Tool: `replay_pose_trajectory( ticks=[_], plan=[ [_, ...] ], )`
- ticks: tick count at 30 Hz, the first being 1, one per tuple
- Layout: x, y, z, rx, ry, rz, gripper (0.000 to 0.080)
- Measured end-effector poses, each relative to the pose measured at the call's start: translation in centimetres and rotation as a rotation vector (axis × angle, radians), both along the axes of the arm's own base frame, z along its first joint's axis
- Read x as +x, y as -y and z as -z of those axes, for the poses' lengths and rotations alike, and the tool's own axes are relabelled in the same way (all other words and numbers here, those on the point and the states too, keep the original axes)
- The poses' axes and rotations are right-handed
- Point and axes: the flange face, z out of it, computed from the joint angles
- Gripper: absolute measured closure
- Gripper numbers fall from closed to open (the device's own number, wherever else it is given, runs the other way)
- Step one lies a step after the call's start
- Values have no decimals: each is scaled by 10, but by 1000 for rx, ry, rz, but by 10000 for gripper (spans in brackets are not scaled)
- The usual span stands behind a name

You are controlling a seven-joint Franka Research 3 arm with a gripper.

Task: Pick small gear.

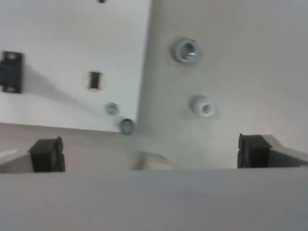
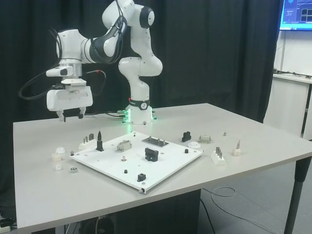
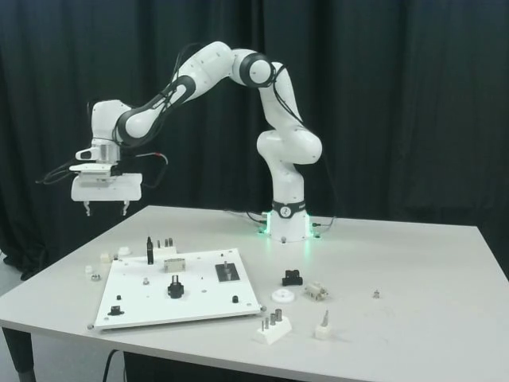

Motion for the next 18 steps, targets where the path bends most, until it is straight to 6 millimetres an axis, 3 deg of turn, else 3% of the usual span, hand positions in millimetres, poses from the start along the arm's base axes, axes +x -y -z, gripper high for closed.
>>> replay_pose_trajectory(
  ticks=[9, 18],
  plan=[
    [22, 24, 14, -3, 22, 42, 3],
    [37, 38, 38, 34, 11, 200, 3]
  ],
)
